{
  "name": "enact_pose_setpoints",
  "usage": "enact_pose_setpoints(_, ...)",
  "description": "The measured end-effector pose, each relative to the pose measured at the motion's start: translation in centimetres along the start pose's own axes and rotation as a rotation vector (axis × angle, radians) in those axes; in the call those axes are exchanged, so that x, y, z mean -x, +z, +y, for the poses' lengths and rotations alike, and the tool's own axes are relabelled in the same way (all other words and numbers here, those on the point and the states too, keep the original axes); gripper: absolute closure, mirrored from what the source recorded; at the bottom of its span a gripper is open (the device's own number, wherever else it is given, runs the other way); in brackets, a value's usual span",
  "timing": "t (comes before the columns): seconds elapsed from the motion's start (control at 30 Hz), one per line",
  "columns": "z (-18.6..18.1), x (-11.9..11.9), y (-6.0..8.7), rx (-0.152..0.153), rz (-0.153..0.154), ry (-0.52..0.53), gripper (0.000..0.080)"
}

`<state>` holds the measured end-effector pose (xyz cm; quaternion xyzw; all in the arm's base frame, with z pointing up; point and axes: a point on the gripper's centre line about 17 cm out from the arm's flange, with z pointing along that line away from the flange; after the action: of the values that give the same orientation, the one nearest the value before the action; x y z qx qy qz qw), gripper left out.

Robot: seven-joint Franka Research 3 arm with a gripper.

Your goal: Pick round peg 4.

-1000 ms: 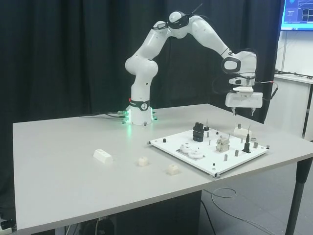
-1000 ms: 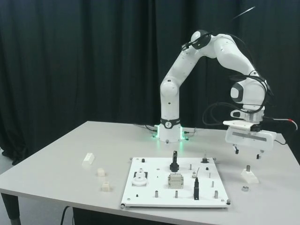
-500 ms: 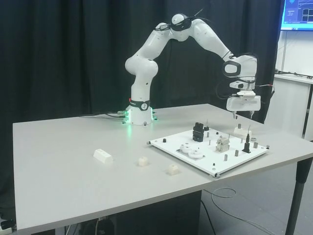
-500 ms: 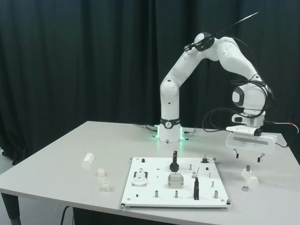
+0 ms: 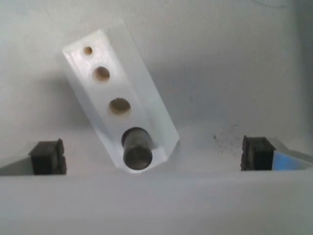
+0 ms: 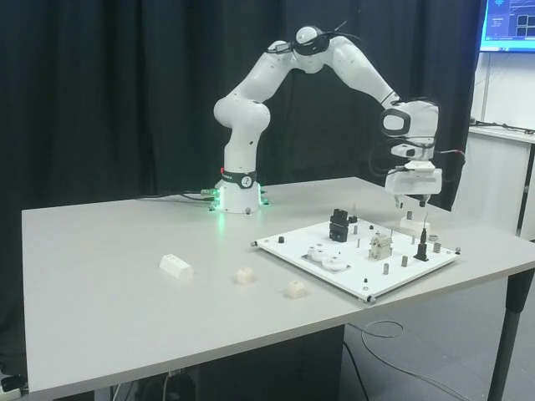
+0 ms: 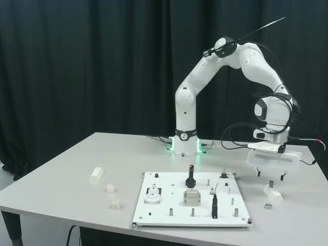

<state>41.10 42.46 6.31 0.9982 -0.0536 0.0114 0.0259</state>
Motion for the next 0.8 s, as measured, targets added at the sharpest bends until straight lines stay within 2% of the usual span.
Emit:
enact_pose_setpoints(0.2, -0.1, 0.7, 1.0, 0.005, -0.012, -0.019, 0.0003)
enact_pose_setpoints(0.4, -0.5, 1.3, 1.7, -0.003, -0.023, -0.031, 0.0003)
enact_pose_setpoints(0.8, -0.5, 1.1, 1.9, -0.009, -0.020, -0.069, 0.0003)
